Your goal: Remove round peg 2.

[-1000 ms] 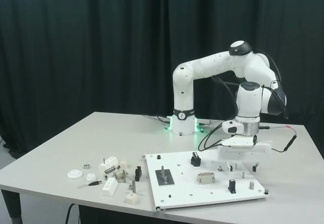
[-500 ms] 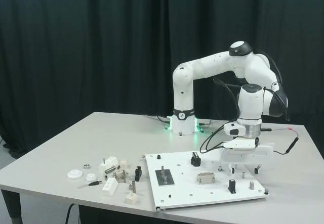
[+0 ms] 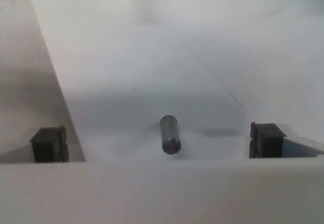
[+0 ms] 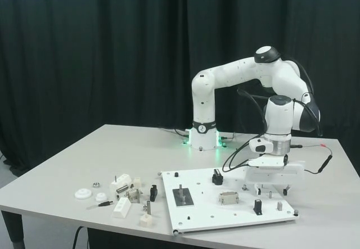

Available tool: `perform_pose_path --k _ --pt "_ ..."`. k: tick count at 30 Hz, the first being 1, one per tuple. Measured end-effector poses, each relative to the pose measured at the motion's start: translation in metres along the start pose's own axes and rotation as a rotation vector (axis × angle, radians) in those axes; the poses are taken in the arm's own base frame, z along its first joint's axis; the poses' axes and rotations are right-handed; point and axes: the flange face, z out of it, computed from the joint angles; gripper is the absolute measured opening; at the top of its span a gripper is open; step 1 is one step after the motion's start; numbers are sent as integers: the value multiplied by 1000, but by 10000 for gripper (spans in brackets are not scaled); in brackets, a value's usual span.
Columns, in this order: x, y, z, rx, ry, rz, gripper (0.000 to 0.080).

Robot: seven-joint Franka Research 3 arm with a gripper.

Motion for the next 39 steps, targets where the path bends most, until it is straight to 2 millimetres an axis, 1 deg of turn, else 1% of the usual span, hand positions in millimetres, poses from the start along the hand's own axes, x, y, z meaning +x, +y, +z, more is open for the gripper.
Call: perform_pose_path --k 5,6,15,16,20,21,30,31,39 --pt "1 0 0 1 2 4 800" --pt "1 0 0 1 3 8 710" --pt "4 1 0 5 10 29 710" --pt "5 1 0 5 10 30 370" --pt "7 2 2 4 10 34 370" --pt "7 2 2 4 9 35 188" --pt "6 1 3 6 1 33 188" --pt "6 1 3 6 0 33 65" --pt "6 2 0 4 -3 32 64"
